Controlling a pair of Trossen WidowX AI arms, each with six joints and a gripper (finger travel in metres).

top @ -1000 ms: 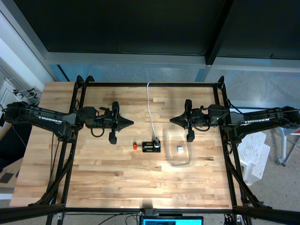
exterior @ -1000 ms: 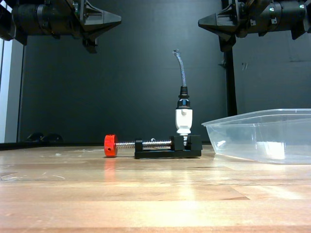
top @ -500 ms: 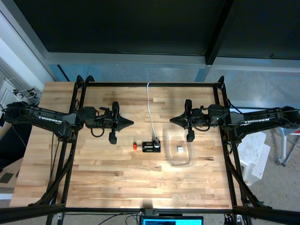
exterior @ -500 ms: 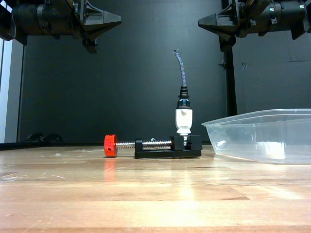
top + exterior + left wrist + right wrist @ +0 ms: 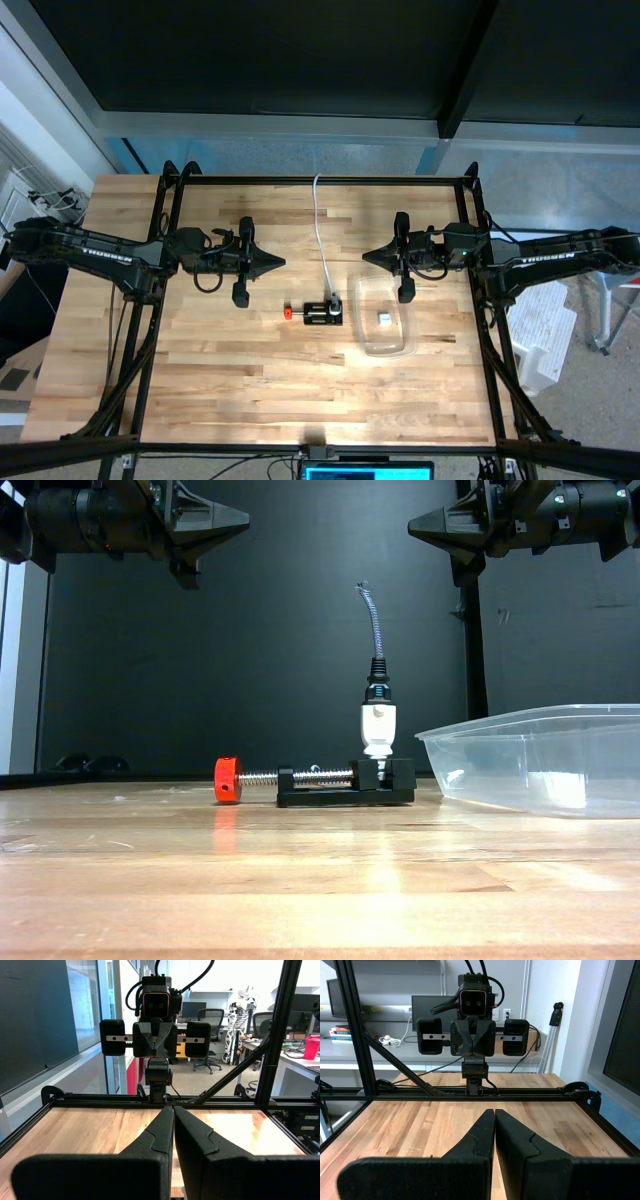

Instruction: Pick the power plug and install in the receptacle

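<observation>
The black power plug (image 5: 376,682) stands upright in the white receptacle (image 5: 377,727), with its braided cable (image 5: 374,620) rising free above it. The black vise (image 5: 345,782) with its red knob (image 5: 227,780) holds the receptacle on the bare table. From above, the vise (image 5: 322,314) shows the receptacle's face covered. My left gripper (image 5: 280,263) hangs high, left of the vise, shut and holding nothing. My right gripper (image 5: 367,257) hangs high above the tray's far end, also shut and holding nothing. Both wrist views show shut fingers, the left gripper (image 5: 173,1108) and the right gripper (image 5: 494,1112).
The clear tray (image 5: 384,317) lies right of the vise with the white block (image 5: 384,318) in it. The receptacle's pale cord (image 5: 322,230) runs from the vise to the table's far edge. A black frame (image 5: 320,181) borders the table.
</observation>
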